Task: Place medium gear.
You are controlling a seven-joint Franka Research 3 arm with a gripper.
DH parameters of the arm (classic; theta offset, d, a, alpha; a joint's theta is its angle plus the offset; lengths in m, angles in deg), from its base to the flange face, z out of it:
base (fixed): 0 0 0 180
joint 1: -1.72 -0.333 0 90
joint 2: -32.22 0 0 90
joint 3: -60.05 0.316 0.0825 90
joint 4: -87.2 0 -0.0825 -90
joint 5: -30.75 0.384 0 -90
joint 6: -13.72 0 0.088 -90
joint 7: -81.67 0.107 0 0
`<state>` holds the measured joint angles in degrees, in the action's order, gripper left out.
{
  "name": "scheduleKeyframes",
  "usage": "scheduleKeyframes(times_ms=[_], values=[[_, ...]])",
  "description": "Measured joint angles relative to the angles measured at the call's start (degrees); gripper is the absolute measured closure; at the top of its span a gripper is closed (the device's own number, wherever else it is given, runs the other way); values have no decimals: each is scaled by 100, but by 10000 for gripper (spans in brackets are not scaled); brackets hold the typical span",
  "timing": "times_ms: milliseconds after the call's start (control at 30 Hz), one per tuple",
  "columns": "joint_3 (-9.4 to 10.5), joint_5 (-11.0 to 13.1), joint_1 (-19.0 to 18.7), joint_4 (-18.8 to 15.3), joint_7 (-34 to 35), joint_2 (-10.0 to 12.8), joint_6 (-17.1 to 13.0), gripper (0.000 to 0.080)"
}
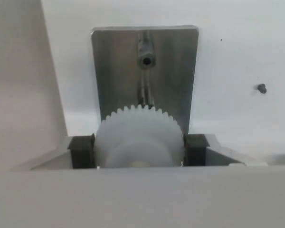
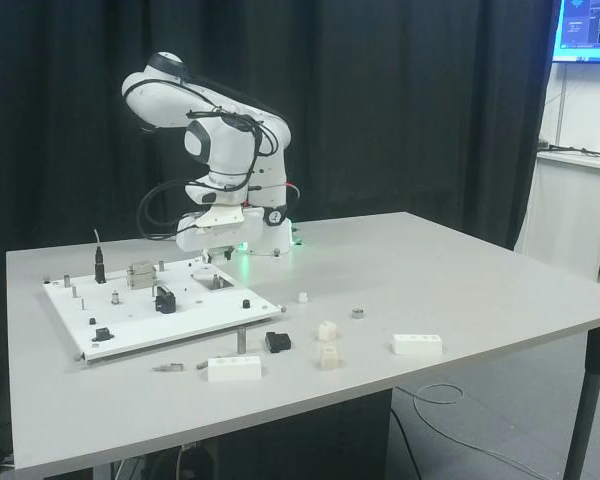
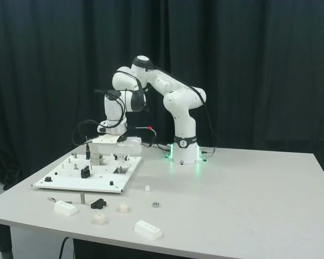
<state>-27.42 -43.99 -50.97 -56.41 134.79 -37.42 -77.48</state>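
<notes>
1. Medium gear (image 1: 138,137): white, toothed, held edge-up between the two black finger pads (image 1: 81,151) of the gripper (image 1: 138,154). The pads touch its flanks at 9 and 3 o'clock, so the gripper is closed narrow on the gear. A paler hub shows at the gear's lower face.

2. Metal plate (image 1: 118,71): grey, rectangular, directly beneath the gear in the wrist view. A short peg (image 1: 146,57) with a hollow end stands on it, at 12 o'clock from the gear and apart from the teeth.

3. White board (image 2: 210,312): carries the metal plate and several small black and grey fittings. Seen from the first room view, the gripper (image 2: 212,252) hangs over the board's far corner, above a square recess (image 2: 218,282).

4. Small black screw head (image 1: 261,88): on the board, at 3 o'clock from the plate, well apart.

5. Arm (image 3: 151,91): white, folded over, its base (image 3: 184,154) lit green at the foot, bolted on the grey table (image 3: 248,189).

6. Loose parts on the table, at 6 o'clock from the board in the first room view: white blocks (image 2: 417,344), a black piece (image 2: 277,341), small white cubes (image 2: 327,330), a small round grey piece (image 2: 358,313).
</notes>
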Motion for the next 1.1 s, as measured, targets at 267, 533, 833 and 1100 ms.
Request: scheduleKeyframes(times_ms=[267, 533, 833, 1100], values=[[89, 24, 15, 0, 0, 0, 41, 406], [88, 22, 23, 6, 0, 0, 41, 406], [85, 16, 23, 13, 0, 0, 14, 406], [49, 18, 7, 2, 0, -3, -199, 406]])
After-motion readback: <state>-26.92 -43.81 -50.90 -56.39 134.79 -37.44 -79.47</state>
